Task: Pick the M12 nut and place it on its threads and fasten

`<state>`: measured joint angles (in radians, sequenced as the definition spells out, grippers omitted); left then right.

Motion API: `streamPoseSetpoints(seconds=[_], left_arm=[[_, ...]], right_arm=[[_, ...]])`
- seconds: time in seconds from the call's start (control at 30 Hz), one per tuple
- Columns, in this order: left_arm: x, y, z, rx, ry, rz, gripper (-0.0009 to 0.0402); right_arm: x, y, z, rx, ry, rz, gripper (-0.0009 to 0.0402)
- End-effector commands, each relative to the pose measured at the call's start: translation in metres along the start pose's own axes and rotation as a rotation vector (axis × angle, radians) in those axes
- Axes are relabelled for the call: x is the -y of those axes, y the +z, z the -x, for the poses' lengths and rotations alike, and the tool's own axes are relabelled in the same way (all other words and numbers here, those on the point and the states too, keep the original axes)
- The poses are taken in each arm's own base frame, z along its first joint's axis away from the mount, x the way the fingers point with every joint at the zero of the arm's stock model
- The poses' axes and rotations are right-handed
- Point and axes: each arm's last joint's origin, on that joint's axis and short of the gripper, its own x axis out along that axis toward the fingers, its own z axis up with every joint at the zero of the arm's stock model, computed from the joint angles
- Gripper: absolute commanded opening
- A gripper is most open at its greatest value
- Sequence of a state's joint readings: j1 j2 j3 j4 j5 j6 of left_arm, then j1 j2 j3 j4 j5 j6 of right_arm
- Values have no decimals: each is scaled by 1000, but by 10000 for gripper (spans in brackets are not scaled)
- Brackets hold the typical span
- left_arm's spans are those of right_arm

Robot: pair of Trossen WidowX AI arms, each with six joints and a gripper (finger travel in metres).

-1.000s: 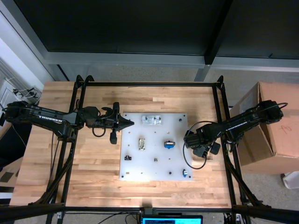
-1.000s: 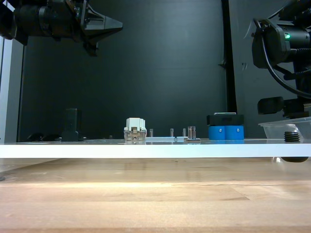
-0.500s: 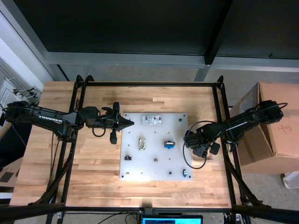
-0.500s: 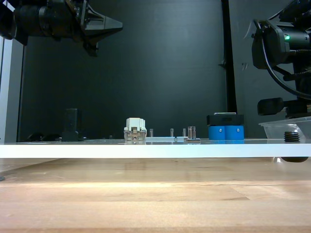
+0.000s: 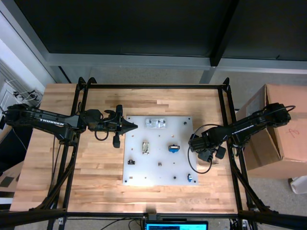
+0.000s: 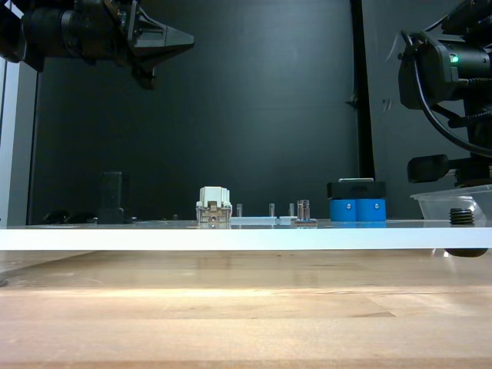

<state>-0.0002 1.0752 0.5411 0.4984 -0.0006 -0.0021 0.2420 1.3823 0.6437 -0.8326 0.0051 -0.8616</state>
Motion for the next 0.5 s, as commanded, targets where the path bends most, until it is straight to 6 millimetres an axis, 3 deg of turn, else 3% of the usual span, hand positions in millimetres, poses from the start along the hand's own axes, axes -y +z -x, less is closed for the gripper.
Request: streamPoseSetpoints(seconds=[0.03, 0.5], left_arm=[[0, 0, 0, 1, 0, 0, 0], [0, 0, 0, 1, 0, 0, 0]], right_arm=[[1, 1, 3, -1, -3, 0, 32], [11, 21, 55, 26, -36, 63, 20]])
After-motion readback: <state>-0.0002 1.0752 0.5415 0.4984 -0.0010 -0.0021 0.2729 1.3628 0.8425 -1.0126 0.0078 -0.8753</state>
